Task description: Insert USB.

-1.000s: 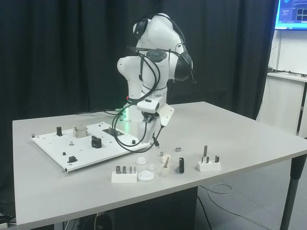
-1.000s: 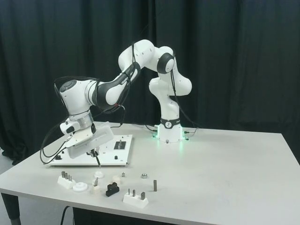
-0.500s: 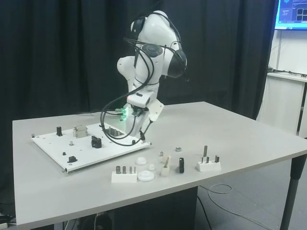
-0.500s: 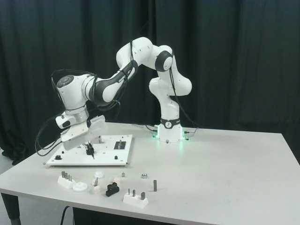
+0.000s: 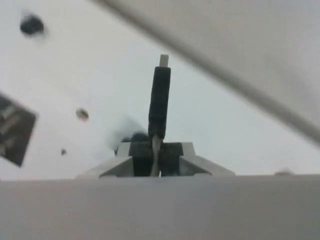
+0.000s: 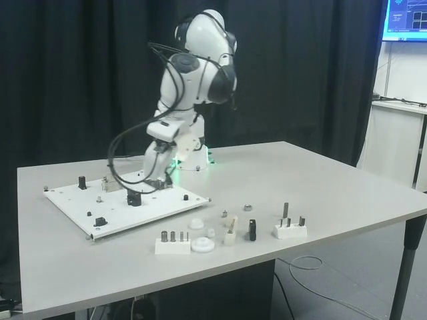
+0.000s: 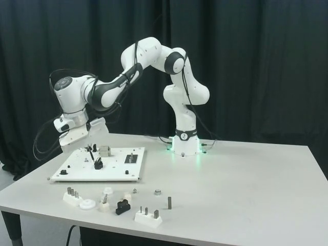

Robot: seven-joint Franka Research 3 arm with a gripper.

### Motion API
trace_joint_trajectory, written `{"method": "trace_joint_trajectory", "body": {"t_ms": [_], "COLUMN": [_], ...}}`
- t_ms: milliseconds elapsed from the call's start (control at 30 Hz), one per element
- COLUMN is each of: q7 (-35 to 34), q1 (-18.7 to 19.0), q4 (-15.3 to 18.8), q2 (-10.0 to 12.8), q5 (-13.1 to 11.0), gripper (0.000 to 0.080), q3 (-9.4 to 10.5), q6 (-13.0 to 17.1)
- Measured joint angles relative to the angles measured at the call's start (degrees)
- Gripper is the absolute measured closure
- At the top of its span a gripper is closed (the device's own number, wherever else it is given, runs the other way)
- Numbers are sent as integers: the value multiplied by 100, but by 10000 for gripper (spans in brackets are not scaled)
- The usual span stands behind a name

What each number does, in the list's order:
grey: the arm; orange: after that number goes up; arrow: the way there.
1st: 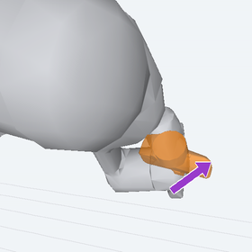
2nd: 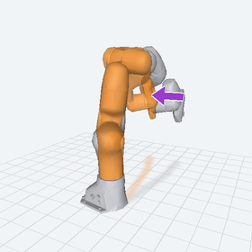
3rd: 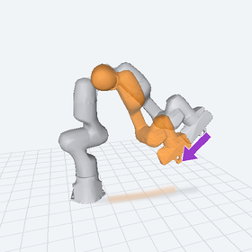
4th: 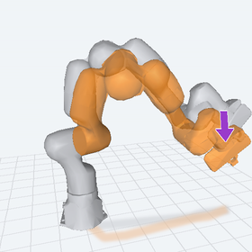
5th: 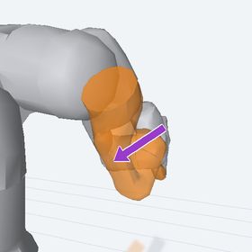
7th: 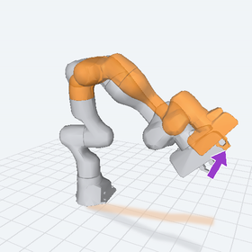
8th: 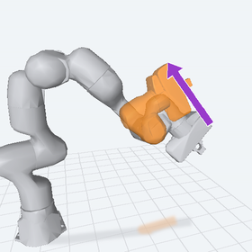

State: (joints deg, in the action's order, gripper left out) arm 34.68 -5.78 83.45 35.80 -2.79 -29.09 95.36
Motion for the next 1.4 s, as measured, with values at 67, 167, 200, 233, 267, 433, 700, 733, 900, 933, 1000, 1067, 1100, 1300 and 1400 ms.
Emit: {"method": "trace_joint_trajectory", "body": {"t_ms": [67,167,200,233,267,433,700,733,900,933,1000,1067,1100,1300,1400], "q7": [89,258,329,398,458,840,1452,1529,1918,1994,2158,2310,2391,2853,3102], "q1": [-83,-214,-256,-289,-313,-389,-427,-432,-438,-438,-439,-439,-439,-439,-439], "q4": [78,200,249,295,338,615,1134,1206,1580,1653,1802,1939,2013,2405,2595], "q2": [-69,-178,-217,-253,-285,-463,-759,-800,-1009,-1049,-1137,-1219,-1266,-1522,-1654], "q5": [77,182,211,233,249,296,300,300,300,300,300,300,300,300,300], "gripper": [774,774,774,774,774,774,775,775,776,776,776,776,776,776,776], "q3": [-3,-16,-35,-60,-90,-358,-876,-942,-1277,-1345,-1486,-1620,-1692,-2048,-2186], "q6": [7,37,53,74,94,257,650,708,1005,1062,1181,1295,1359,1689,1883]}}
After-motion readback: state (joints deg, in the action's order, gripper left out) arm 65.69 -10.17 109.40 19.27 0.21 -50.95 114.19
